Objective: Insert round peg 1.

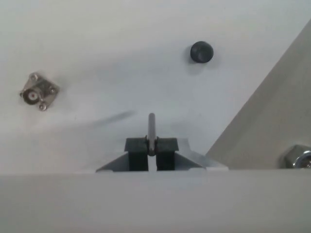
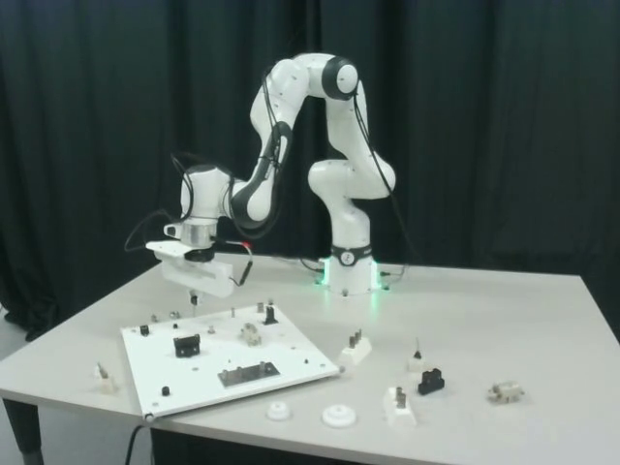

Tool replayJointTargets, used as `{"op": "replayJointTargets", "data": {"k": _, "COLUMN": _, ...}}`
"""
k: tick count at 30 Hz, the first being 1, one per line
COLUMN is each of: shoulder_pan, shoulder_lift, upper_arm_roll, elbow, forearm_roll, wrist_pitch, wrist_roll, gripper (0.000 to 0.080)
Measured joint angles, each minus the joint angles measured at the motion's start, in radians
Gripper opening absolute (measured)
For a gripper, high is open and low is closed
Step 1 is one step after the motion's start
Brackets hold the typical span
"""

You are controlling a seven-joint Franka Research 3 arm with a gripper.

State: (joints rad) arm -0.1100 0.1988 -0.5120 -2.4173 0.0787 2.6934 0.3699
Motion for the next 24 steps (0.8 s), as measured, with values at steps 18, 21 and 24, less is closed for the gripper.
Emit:
{"op": "replayJointTargets", "data": {"k": 18, "shoulder_pan": 0.000, "shoulder_lift": -0.008, "upper_arm_roll": 0.000, "elbow": -0.024, "forearm_roll": 0.023, "wrist_pitch": 0.011, "wrist_roll": -0.009, "gripper": 0.0032}}
{"op": "replayJointTargets", "data": {"k": 21, "shoulder_pan": 0.000, "shoulder_lift": -0.008, "upper_arm_roll": 0.001, "elbow": -0.027, "forearm_roll": 0.036, "wrist_pitch": 0.011, "wrist_roll": -0.016, "gripper": 0.0032}}
{"op": "replayJointTargets", "data": {"k": 24, "shoulder_pan": 0.000, "shoulder_lift": -0.008, "upper_arm_roll": 0.001, "elbow": -0.030, "forearm_roll": 0.043, "wrist_pitch": 0.011, "wrist_roll": -0.022, "gripper": 0.0032}}
